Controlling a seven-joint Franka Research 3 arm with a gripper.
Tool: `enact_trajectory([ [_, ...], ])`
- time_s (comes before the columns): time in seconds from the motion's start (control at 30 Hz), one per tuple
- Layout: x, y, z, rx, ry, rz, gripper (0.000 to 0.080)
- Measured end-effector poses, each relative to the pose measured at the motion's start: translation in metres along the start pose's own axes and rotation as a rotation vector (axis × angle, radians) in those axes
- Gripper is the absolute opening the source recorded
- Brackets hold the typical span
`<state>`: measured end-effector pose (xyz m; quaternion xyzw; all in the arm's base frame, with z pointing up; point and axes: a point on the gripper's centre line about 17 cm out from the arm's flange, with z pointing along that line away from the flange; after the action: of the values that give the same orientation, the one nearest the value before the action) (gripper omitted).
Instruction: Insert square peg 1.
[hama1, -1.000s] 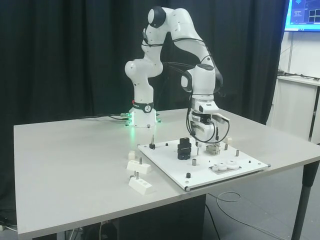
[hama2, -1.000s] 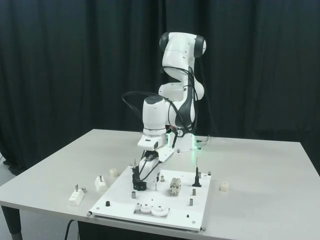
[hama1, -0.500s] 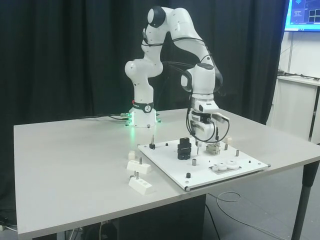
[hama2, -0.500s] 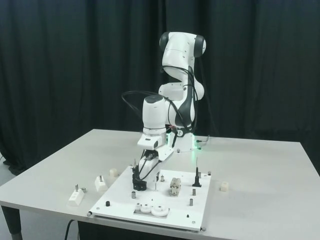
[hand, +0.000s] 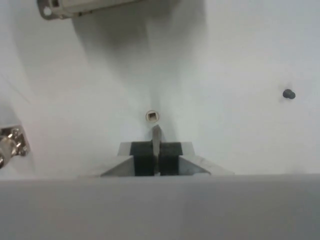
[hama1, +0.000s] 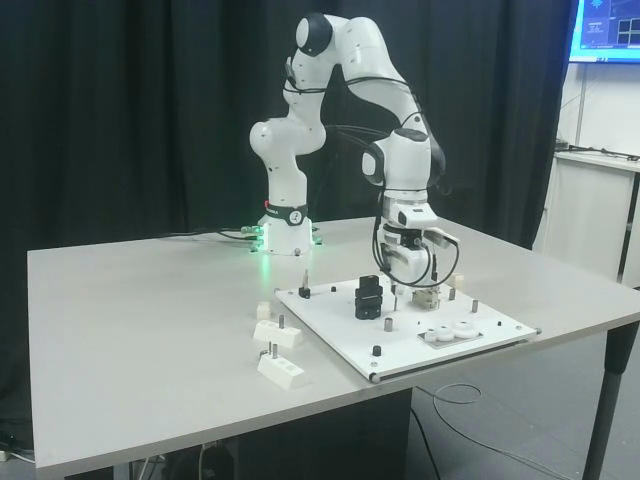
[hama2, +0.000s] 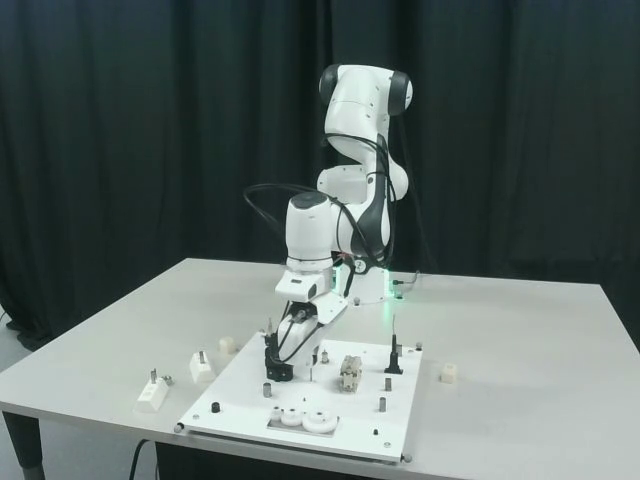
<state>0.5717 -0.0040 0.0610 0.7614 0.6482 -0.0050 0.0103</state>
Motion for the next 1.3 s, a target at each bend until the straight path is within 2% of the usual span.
enact_trajectory([
  [1.2, 0.0028, -0.0013, -0.0005, 0.003, 0.002, 0.010, 0.0021],
  [1.3, 0.0040, -0.0038, -0.0015, 0.011, 0.003, 0.009, 0.0021],
])
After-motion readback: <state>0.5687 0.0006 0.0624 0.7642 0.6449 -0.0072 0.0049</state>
